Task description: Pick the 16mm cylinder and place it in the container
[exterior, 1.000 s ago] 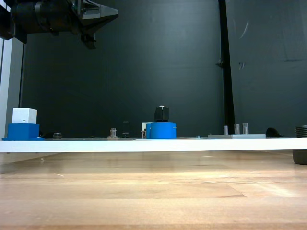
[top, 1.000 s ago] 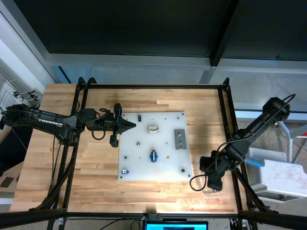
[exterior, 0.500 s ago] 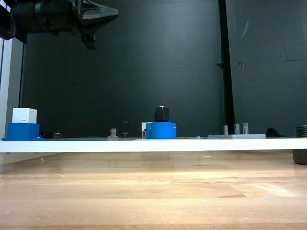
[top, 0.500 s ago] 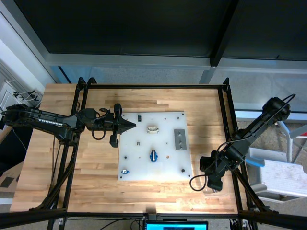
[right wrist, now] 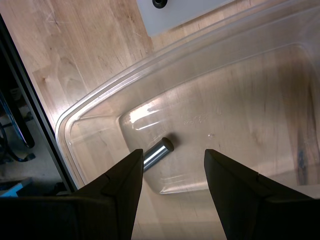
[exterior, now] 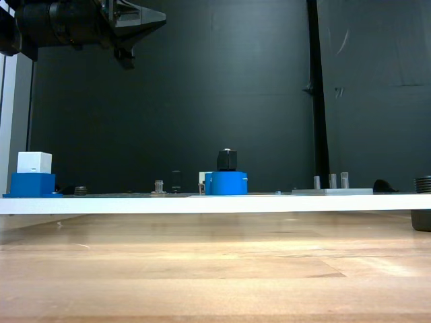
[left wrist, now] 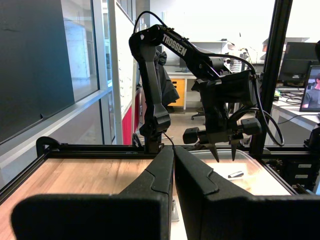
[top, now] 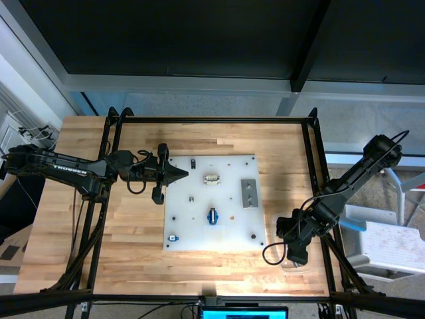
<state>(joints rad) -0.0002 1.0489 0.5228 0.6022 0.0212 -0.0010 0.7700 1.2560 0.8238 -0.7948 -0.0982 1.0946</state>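
Your right end effector (right wrist: 172, 152) hangs over the clear see-through plastic tray (right wrist: 95, 100) with its fingers spread apart and nothing clamped between them. Below it, the short silver-grey metal round peg (right wrist: 159, 151) lies on its side on the tray's floor, close to one rounded corner, and one end of the peg is hidden behind a finger in the right wrist view. The left wrist view shows the same peg resting inside the tray, under the raised fingertips. You will find the tray on the wooden table (top: 133, 232), just beside the near right corner of the white task board (top: 199, 226). On that board sit a grey metal block (top: 249, 193) and a blue part (top: 212, 216). Your left end effector (top: 184, 173) hovers high above the board's left edge, fingers pressed together, pointing across toward the right arm.
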